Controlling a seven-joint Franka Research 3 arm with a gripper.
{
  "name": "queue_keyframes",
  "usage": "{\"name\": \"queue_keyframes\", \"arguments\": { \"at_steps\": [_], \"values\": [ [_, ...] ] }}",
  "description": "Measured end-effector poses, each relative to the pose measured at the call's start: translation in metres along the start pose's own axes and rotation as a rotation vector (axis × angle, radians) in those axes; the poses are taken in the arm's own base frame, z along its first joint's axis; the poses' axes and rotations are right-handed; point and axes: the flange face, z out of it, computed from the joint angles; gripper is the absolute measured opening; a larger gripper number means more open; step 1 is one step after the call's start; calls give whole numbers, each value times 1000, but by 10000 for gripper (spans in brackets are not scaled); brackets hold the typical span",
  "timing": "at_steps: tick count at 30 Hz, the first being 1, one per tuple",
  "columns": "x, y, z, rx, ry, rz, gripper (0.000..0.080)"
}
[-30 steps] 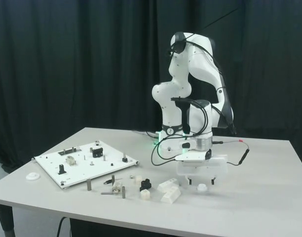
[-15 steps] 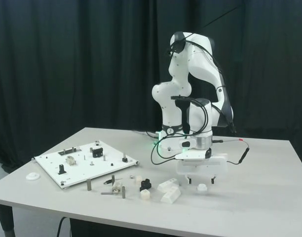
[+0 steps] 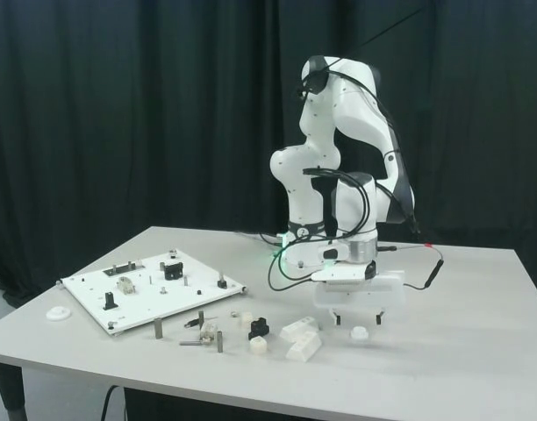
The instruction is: Remove round peg 4.
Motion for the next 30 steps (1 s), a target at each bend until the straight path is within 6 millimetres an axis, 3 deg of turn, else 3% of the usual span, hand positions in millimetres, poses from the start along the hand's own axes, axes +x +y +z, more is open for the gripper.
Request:
{"name": "queue_keyframes", "arguments": {
  "at_steps": [30],
  "values": [
    [16,2,-10,-19,21,-29,800]
  ]
}}
